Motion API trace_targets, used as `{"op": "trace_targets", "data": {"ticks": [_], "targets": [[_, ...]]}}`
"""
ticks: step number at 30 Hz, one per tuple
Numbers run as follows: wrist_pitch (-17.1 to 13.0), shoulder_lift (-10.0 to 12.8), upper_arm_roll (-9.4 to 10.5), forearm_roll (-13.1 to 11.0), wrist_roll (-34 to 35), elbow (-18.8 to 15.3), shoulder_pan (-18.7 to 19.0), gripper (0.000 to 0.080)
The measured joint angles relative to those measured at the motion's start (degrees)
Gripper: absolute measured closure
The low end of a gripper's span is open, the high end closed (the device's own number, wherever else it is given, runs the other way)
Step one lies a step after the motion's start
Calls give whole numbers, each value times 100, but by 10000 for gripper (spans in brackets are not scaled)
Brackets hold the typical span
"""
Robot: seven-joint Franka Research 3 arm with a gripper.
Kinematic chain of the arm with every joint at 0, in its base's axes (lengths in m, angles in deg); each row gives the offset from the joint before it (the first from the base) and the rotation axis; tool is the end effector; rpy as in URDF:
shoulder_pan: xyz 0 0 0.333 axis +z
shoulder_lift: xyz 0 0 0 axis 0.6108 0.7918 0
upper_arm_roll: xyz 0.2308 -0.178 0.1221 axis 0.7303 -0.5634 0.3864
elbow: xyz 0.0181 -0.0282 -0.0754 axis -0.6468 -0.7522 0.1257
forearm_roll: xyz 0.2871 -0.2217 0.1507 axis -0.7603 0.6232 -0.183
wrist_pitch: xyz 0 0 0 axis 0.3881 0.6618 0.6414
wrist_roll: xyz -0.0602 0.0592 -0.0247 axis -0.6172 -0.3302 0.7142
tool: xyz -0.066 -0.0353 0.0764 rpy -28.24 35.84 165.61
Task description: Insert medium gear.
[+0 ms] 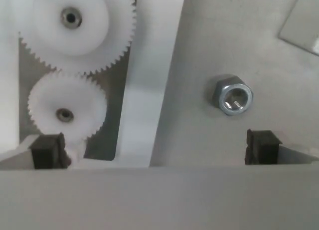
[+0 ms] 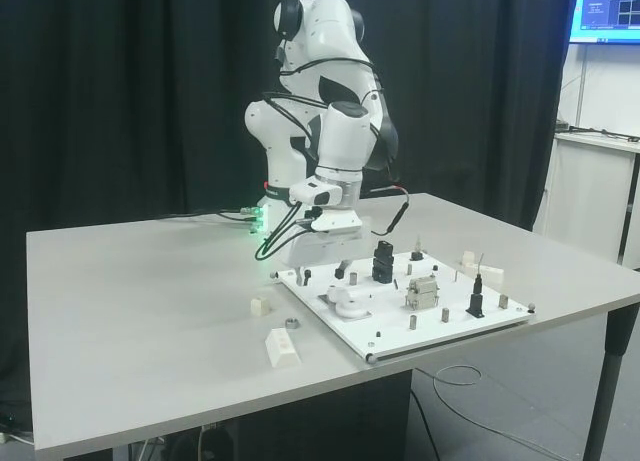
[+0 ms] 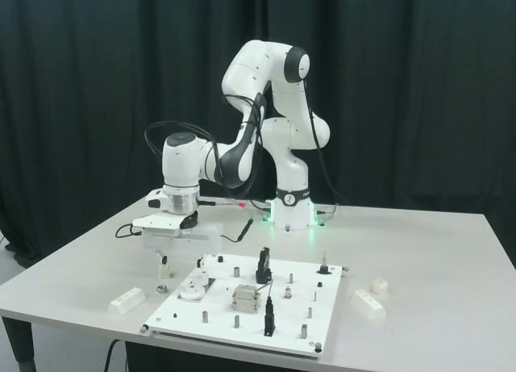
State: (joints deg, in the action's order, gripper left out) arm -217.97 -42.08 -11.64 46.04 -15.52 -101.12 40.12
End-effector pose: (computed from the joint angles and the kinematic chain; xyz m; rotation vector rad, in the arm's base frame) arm 0.5848 -0.1711 0.2532 2.8869 -0.8965 -0.0389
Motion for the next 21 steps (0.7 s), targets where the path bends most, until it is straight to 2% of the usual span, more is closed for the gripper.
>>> {"op": "trace_targets", "data": {"ticks": [21], "targets": [[-418,287,-1,-98,4,0,-29,3]]}}
